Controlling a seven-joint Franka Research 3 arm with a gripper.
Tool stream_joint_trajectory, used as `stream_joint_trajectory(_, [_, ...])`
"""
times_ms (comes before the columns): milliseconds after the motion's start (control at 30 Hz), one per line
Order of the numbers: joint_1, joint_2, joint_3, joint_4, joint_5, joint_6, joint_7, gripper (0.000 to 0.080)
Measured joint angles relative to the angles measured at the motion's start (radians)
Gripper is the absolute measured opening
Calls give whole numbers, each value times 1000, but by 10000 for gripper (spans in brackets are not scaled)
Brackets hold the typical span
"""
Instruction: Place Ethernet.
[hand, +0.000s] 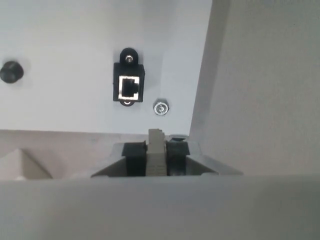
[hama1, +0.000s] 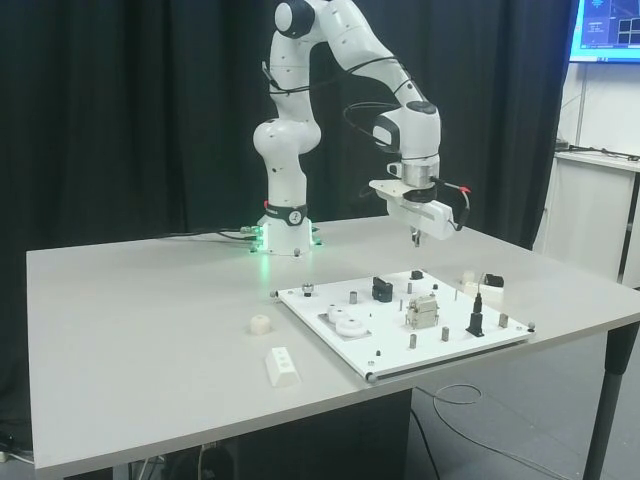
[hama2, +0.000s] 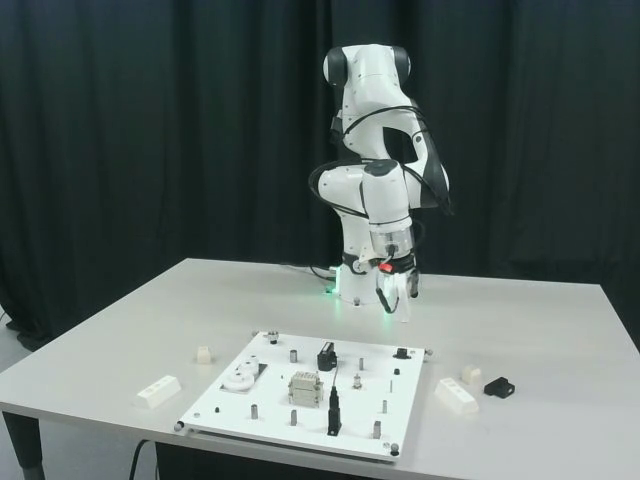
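My gripper (hand: 156, 150) is clenched on a small pale plastic Ethernet plug (hand: 155, 150), its long axis pointing down past my fingertips. The square black Ethernet socket (hand: 129, 88), its port opening facing up, sits below and slightly ahead of me on the smooth white board (hand: 60, 45), well apart.

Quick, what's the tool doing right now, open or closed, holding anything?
Tool: closed on the Ethernet plug, held in the air above the white board, with the Ethernet socket below it.
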Motion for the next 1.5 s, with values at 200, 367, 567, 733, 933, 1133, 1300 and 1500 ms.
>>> stream_joint_trajectory(200, [2, 0, 13, 5, 0, 2, -2, 79])
stream_joint_trajectory(367, [8, 3, 39, 14, -10, 15, -23, 79])
stream_joint_trajectory(567, [17, 17, 74, 22, -39, 55, -23, 79])
stream_joint_trajectory(733, [29, 42, 91, 32, -39, 92, -23, 79])
stream_joint_trajectory(933, [54, 84, 92, 49, -39, 136, -32, 79])
stream_joint_trajectory(1133, [70, 123, 91, 67, -39, 163, -51, 79])
stream_joint_trajectory(1300, [79, 149, 88, 81, -39, 172, -61, 79])
stream_joint_trajectory(1500, [83, 175, 87, 96, -39, 185, -71, 79])
